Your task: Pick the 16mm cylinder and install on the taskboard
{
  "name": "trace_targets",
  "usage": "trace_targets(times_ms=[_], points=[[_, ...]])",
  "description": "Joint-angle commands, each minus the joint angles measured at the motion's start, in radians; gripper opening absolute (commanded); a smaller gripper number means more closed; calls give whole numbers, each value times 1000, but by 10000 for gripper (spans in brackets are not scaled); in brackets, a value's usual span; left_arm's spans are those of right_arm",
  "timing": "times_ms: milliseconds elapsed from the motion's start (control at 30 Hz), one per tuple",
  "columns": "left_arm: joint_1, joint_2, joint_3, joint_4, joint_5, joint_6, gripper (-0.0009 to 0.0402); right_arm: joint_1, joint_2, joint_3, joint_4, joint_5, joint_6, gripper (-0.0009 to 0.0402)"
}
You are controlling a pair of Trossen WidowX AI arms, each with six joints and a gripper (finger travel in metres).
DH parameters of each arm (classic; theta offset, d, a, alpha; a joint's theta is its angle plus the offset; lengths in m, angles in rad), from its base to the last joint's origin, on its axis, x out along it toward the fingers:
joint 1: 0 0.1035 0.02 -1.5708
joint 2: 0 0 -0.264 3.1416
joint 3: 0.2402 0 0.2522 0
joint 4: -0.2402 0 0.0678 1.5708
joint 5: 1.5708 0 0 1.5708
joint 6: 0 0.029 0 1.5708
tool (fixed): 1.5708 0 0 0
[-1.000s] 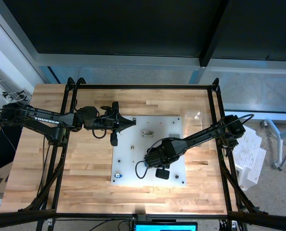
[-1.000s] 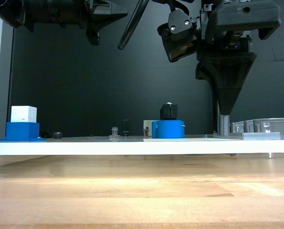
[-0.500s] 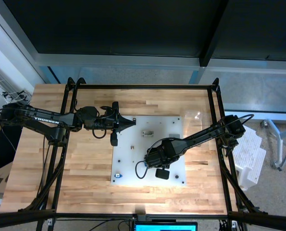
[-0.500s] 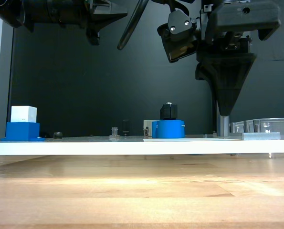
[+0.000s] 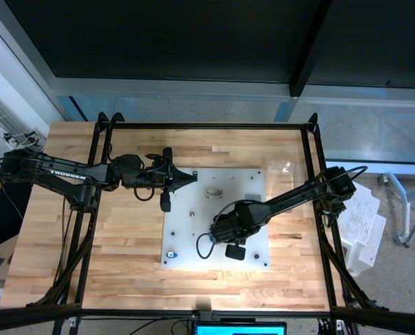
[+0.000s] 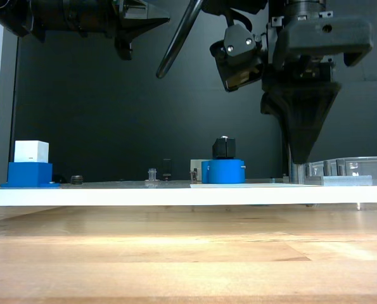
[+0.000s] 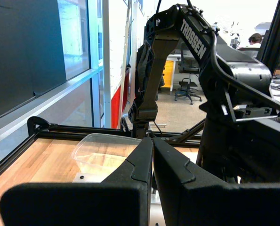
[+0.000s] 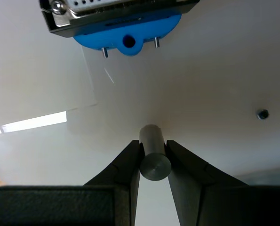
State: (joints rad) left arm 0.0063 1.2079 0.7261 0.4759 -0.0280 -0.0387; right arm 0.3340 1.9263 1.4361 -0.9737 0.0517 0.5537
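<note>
Over the middle of the taskboard (image 5: 252, 209): right gripper (image 8: 152, 149) pointing straight down, pinching the 16mm cylinder (image 8: 154, 162) upright, lower end at the white surface. Farther back, high above the taskboard's far left corner: left gripper (image 7: 152, 143), fingers pressed together.

we get bright overhead light on counter (image 5: 123, 241), glare strip on taskboard (image 8: 224, 56), low view dark-backed, left jaws high at left and right jaws low over taskboard near-silhouetted, 16mm cylinder (image 8: 154, 162) in sharp focus
</note>
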Motion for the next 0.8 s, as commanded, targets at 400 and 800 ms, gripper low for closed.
trace_targets(times_ms=[400,800], points=[[0,0,0,0,0,0,1,0,0,-20,39,8,27,17],[0,0,0,0,0,0,1,0,0,-20,39,8,26,131]])
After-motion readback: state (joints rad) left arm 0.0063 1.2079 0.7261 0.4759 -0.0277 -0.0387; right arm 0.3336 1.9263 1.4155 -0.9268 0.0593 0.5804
